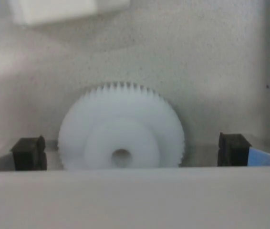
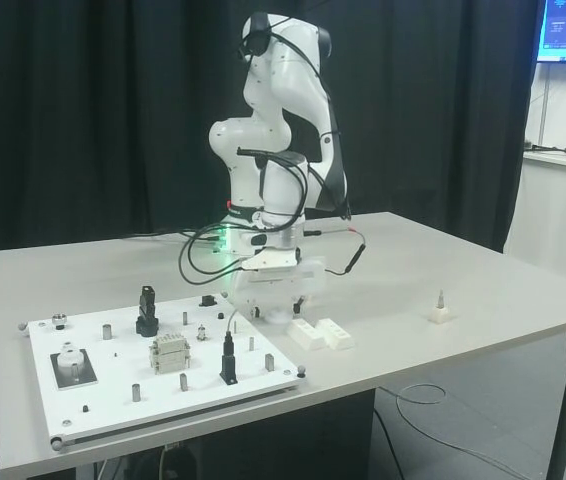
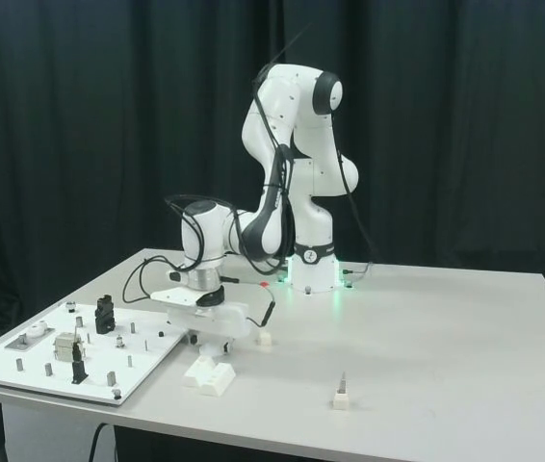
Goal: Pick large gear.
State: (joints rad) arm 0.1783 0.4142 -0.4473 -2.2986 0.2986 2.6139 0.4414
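Gripper low over table; 2 black fingertips spread, flanking white large gear, untouched.

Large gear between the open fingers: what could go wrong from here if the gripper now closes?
1. In the wrist view the large gear lies flat between the open fingers of the gripper. If they close above its thin rim, they may slip off the teeth.
2. The gear does not look exactly centred, so one finger may push it sideways first.
3. White blocks stand on the grey table close by; a drift could bump them.
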